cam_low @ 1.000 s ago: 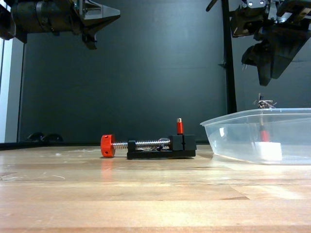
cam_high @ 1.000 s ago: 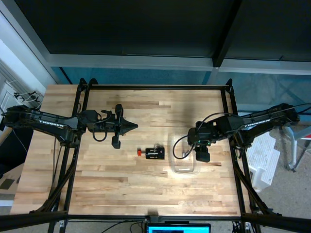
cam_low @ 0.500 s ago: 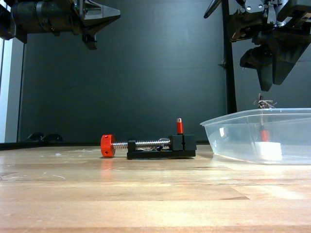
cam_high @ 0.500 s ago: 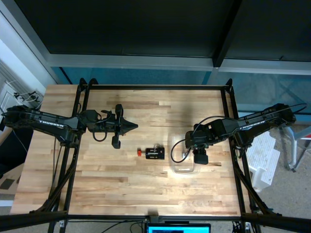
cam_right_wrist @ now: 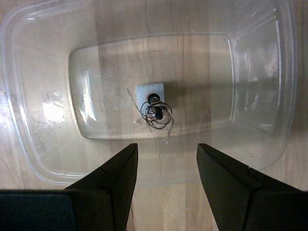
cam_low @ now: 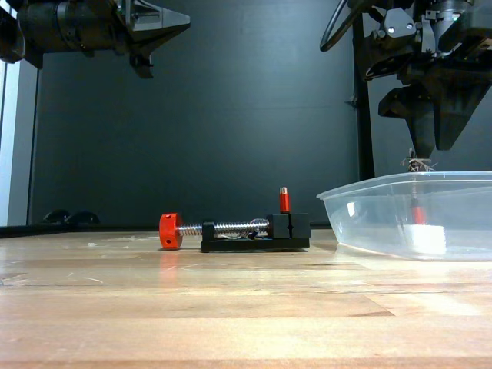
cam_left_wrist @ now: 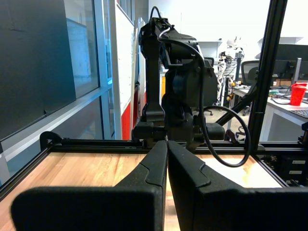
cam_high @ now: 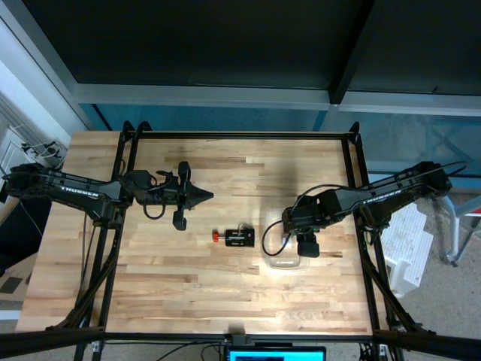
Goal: Pick the rca connector and install on the hub
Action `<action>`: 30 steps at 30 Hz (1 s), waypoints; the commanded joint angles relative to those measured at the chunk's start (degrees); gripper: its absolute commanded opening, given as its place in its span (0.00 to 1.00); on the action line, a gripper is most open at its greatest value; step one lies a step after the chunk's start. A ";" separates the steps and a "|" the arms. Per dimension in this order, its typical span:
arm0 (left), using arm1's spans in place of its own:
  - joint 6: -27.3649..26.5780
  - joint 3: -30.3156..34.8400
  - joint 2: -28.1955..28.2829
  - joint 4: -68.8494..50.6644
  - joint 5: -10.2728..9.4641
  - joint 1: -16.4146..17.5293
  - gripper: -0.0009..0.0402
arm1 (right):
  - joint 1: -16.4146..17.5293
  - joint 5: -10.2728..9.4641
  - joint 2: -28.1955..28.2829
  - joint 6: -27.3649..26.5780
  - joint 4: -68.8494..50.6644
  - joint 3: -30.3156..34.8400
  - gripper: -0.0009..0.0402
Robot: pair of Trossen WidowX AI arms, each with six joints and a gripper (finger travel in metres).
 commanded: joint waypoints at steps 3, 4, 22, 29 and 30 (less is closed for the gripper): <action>0.02 0.02 0.02 0.00 0.00 0.00 0.02 | 0.28 0.00 1.49 0.24 0.74 -0.02 0.43; 0.02 0.02 0.02 0.00 0.00 0.02 0.02 | 0.33 -0.02 1.97 0.24 0.92 -0.02 0.43; 0.02 0.02 0.02 0.00 0.00 0.00 0.02 | 0.83 -0.02 6.73 0.31 5.03 -0.02 0.43; 0.02 0.02 0.02 0.00 0.00 0.00 0.02 | 0.98 -0.02 8.15 0.31 6.54 -0.02 0.43; 0.02 0.02 0.02 0.02 0.00 0.00 0.02 | 1.01 -0.02 8.48 0.31 6.82 -0.02 0.43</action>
